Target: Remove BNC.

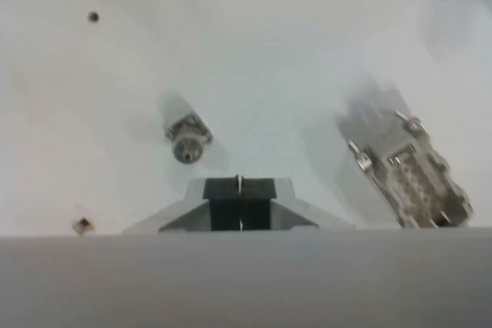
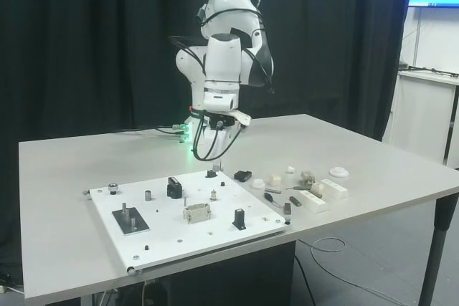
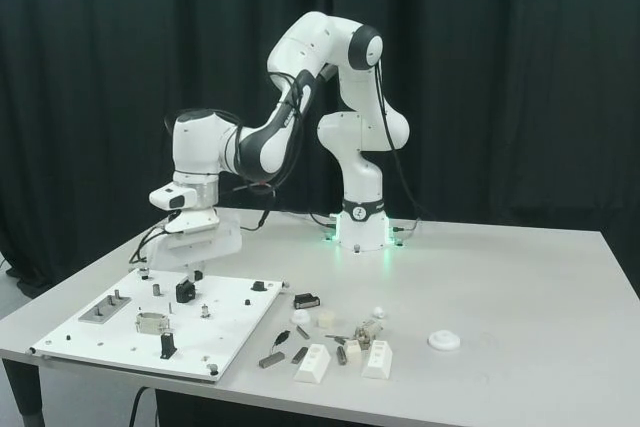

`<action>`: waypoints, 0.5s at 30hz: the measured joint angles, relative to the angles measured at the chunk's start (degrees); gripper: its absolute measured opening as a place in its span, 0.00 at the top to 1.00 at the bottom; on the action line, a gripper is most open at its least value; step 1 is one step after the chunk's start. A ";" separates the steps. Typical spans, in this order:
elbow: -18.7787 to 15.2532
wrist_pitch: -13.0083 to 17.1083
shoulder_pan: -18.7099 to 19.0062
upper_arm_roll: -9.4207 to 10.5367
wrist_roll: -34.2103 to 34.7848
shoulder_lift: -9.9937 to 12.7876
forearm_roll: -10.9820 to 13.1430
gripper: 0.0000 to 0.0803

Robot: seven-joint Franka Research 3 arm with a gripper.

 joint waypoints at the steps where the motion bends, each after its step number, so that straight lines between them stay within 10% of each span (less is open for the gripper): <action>1: 0.10 -0.16 0.00 -0.09 0.15 -0.10 -0.30 1.00; 15: 1.55 -1.64 0.00 -1.00 3.74 -0.28 -0.66 1.00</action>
